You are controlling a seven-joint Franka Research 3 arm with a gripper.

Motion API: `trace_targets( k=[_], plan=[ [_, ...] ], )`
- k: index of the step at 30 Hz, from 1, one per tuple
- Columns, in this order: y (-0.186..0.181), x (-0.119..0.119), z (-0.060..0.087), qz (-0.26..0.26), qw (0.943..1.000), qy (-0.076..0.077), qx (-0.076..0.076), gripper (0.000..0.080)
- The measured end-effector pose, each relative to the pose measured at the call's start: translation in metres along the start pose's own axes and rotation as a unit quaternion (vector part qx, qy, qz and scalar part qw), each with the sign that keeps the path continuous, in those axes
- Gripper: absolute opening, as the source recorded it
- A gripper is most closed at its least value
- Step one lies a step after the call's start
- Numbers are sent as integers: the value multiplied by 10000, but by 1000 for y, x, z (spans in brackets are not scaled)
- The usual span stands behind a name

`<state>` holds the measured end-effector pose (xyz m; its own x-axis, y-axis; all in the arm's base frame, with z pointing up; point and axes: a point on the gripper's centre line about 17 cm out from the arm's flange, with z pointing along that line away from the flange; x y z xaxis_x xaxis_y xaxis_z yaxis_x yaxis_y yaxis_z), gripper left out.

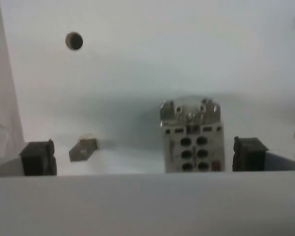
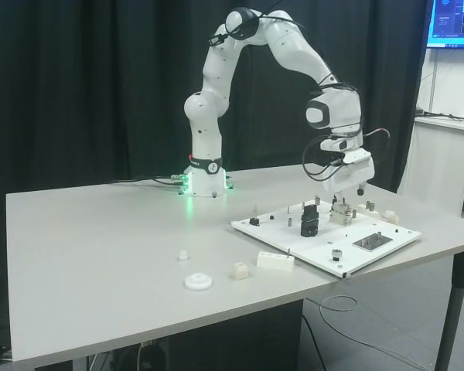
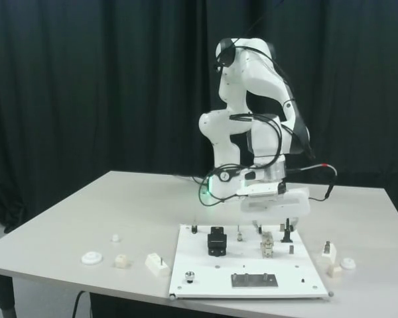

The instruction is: Insert waterproof.

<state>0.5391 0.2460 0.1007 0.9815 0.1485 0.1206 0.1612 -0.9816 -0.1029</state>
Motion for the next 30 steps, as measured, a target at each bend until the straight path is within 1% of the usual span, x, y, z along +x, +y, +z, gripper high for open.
trace_targets(
  k=[3,6,11,17,23,30],
  plan=[
    [-2,-4,-2,56,9998,-136,-98,800],
    [-5,-8,-3,94,9995,-235,-197,800],
    [-10,-15,-3,114,9989,-337,-319,800],
    [-17,-20,1,122,9984,-365,-402,800],
    [-22,-24,7,111,9981,-399,-452,800],
    [-23,-21,11,126,9980,-392,-484,800]
  ],
)
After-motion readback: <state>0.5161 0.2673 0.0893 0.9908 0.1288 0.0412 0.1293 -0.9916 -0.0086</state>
